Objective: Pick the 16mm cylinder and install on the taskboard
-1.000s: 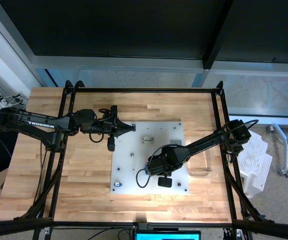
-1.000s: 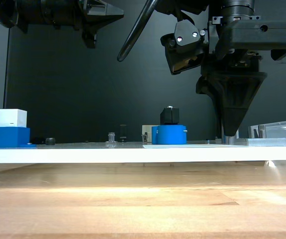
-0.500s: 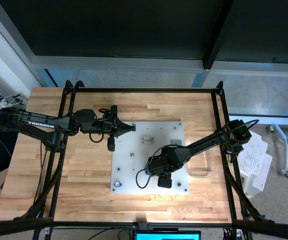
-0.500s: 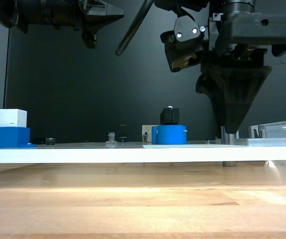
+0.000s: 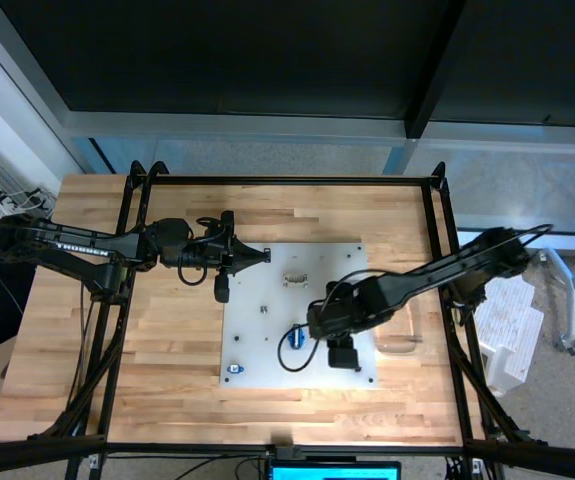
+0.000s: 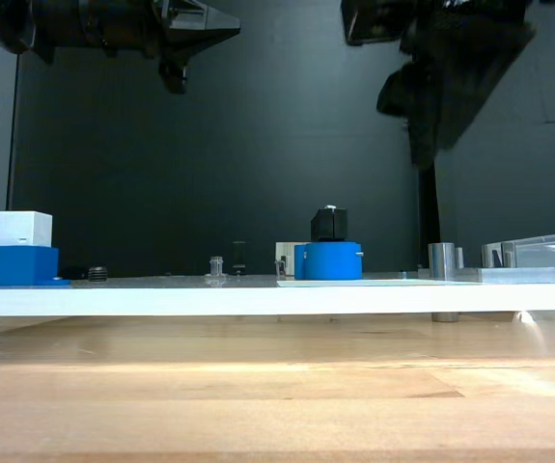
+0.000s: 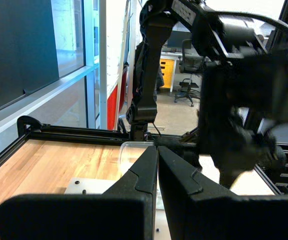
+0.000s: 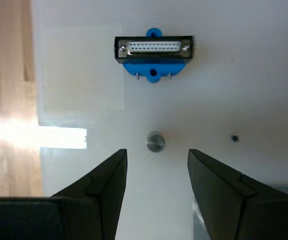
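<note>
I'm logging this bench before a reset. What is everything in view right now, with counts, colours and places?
taskboard: one, white, middle of the table.
16mm cylinder: one, dull grey, upright in the taskboard, apart from both grippers.
blue fitting: one, blue and black, on the taskboard near the cylinder.
beige connector: one, beige, far part of the taskboard.
blue block: one, blue with a white cube on top, near-left corner of the taskboard.
clear tray: one, transparent, right of the taskboard.
table: one, light wood.
left gripper: black, shut, above the taskboard's far-left edge.
right gripper: black, open, raised above the cylinder.
</note>
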`<state>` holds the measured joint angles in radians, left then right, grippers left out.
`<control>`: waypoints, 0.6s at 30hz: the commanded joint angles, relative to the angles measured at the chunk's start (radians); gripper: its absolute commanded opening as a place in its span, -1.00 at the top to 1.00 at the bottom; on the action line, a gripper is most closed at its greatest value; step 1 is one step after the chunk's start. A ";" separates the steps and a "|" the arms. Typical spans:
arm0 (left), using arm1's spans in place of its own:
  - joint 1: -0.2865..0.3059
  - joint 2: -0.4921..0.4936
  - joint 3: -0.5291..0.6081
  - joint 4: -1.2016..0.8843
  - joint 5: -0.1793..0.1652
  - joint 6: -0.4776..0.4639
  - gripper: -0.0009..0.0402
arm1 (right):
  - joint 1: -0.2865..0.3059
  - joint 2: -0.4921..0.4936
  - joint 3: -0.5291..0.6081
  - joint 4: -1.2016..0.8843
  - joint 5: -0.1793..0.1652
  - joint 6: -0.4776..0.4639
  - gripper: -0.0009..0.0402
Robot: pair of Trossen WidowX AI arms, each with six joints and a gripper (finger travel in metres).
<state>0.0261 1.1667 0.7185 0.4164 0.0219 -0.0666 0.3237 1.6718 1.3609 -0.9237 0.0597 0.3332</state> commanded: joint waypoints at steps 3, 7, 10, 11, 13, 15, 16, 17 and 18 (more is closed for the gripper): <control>0.000 0.000 0.000 0.000 0.000 0.000 0.96 | -0.051 -0.143 -0.115 0.072 0.002 -0.058 0.33; 0.000 0.000 0.000 0.000 0.000 0.000 0.96 | -0.099 -0.261 -0.193 0.175 0.017 -0.117 0.45; 0.000 0.000 0.000 0.000 0.000 0.000 0.96 | -0.138 -0.343 -0.236 0.267 0.043 -0.166 0.56; 0.000 0.000 0.000 0.000 0.000 0.000 0.96 | -0.152 -0.366 -0.249 0.297 0.045 -0.178 0.59; 0.000 0.000 0.000 0.000 0.000 0.000 0.96 | -0.183 -0.415 -0.273 0.352 0.045 -0.210 0.66; 0.000 0.000 0.000 0.000 0.000 0.000 0.96 | -0.211 -0.462 -0.303 0.418 0.043 -0.232 0.72; 0.000 0.000 0.000 0.000 0.000 0.000 0.96 | -0.224 -0.483 -0.318 0.452 0.041 -0.242 0.75; 0.000 0.000 0.000 0.000 0.000 0.000 0.96 | -0.236 -0.504 -0.332 0.483 0.040 -0.248 0.77; 0.000 0.000 0.000 0.000 0.000 0.000 0.96 | -0.246 -0.523 -0.344 0.513 0.039 -0.255 0.80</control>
<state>0.0261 1.1664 0.7185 0.4164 0.0216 -0.0662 0.0906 1.1709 1.0321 -0.4488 0.1028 0.0868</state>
